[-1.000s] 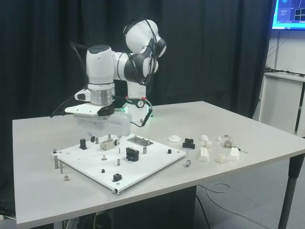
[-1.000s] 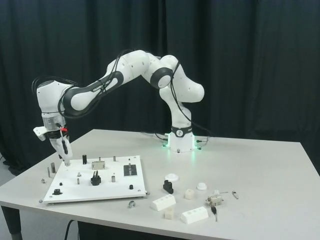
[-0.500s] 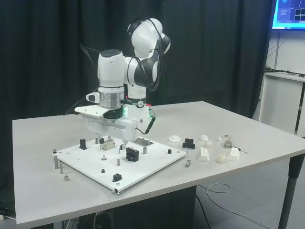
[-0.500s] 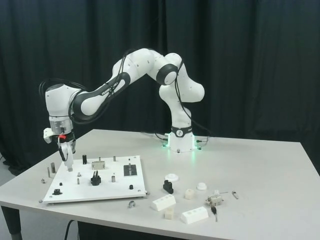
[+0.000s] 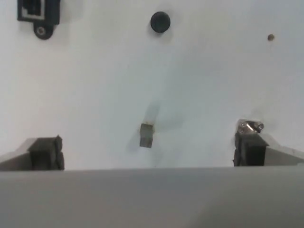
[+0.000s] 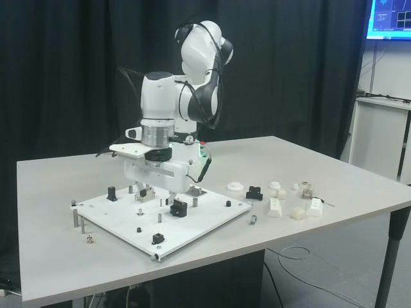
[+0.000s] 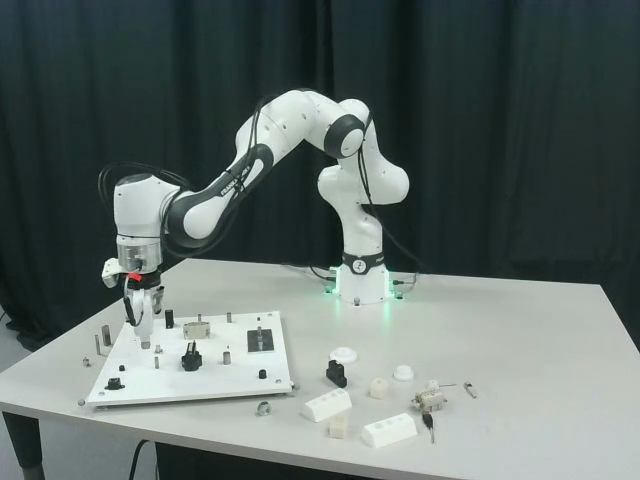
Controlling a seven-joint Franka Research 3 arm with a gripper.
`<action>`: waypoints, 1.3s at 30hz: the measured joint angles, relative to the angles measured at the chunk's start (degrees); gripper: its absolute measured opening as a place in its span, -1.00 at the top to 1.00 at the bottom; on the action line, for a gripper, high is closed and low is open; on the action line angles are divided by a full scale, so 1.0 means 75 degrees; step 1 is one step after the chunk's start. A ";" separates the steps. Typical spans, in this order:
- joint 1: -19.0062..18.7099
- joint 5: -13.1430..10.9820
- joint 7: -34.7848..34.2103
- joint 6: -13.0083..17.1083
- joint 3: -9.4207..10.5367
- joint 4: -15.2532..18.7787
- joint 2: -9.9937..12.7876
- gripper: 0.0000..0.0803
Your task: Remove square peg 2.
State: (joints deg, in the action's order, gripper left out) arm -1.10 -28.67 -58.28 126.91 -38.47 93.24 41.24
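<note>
A small grey square peg (image 5: 146,135) stands upright in the white board (image 5: 204,85). It lies between my two black fingertips (image 5: 45,152), a little below them. My gripper (image 5: 147,152) is open, with a wide gap and nothing held. From the room cameras, the gripper (image 6: 159,190) hangs low over the white board (image 6: 205,221) near its back left part. In the second room view the gripper (image 7: 143,330) points straight down at the board (image 7: 230,385). I cannot pick out the peg itself in the room views.
Black fixtures (image 6: 178,207) and short pegs stand on the board, and a black round knob (image 5: 160,22) lies nearby. Tall grey pegs (image 6: 75,218) stand at the board's left edge. Loose white parts (image 6: 295,208) lie on the grey table to the right.
The arm has swung from the board's far left corner toward its middle, carrying the gripper along just above the board. Nothing on the board has moved.
</note>
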 joint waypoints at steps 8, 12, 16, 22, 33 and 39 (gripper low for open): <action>0.0011 -0.0029 -0.0418 0.0693 0.0186 0.0432 -0.0085 -0.99; 0.0032 -0.0064 -0.0645 0.0866 0.0284 0.0539 -0.0084 -0.99; 0.0104 -0.0107 -0.0757 0.0945 0.0414 0.0575 -0.0069 -0.99; 0.0227 -0.0206 -0.0913 0.1003 0.0555 0.0575 -0.0009 -0.99; 0.0422 -0.0385 -0.0973 0.1004 0.0686 0.0573 0.0085 -0.99; 0.0505 -0.0386 -0.0963 0.1001 0.0808 0.0570 0.0100 -0.99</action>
State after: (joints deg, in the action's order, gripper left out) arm 2.68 -31.57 -65.50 134.41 -32.41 97.52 41.99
